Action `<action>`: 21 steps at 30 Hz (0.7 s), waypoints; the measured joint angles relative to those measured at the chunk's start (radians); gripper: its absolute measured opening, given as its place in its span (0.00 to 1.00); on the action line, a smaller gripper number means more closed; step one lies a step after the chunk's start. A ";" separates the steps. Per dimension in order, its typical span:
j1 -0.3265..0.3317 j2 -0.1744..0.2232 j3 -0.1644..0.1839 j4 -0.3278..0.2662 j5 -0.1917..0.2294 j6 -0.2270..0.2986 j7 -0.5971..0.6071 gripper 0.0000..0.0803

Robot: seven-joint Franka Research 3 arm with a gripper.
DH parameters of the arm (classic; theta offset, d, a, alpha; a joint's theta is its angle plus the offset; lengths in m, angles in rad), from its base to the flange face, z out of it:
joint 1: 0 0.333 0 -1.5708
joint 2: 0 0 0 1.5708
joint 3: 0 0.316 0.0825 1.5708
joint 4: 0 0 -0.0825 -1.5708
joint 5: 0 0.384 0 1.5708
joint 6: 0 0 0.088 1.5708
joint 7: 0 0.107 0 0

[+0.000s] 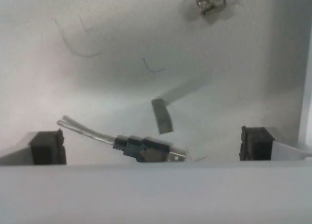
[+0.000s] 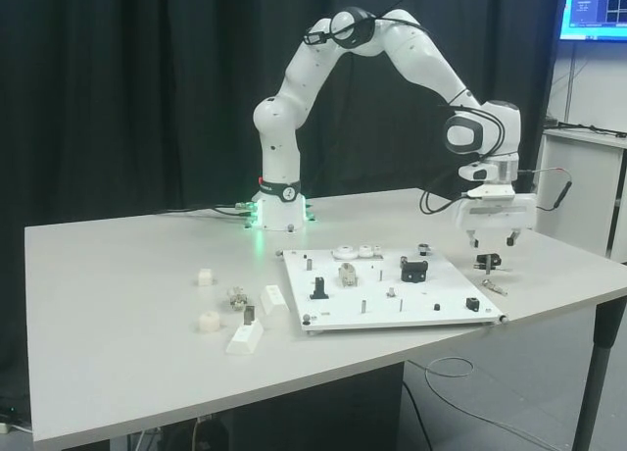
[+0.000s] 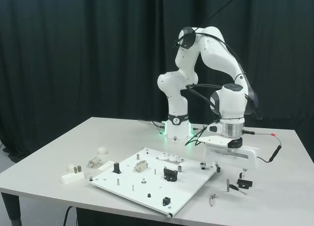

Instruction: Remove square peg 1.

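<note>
The white arm's two-finger gripper hangs spread and empty above the grey table, beside the white square board. Between its fingertips, a small grey square peg stands on the tabletop, just beside a black cable plug.

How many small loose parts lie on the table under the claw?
3: a cabled plug, a short peg beside it, and a metal connector farther off. The claw may hide others.
</note>
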 joint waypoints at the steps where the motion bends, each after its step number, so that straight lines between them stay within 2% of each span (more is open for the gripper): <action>1: 0.000 -0.001 -0.001 0.000 -0.003 -0.002 0.000 1.00; 21: 0.000 -0.009 -0.012 0.000 -0.022 -0.019 0.000 1.00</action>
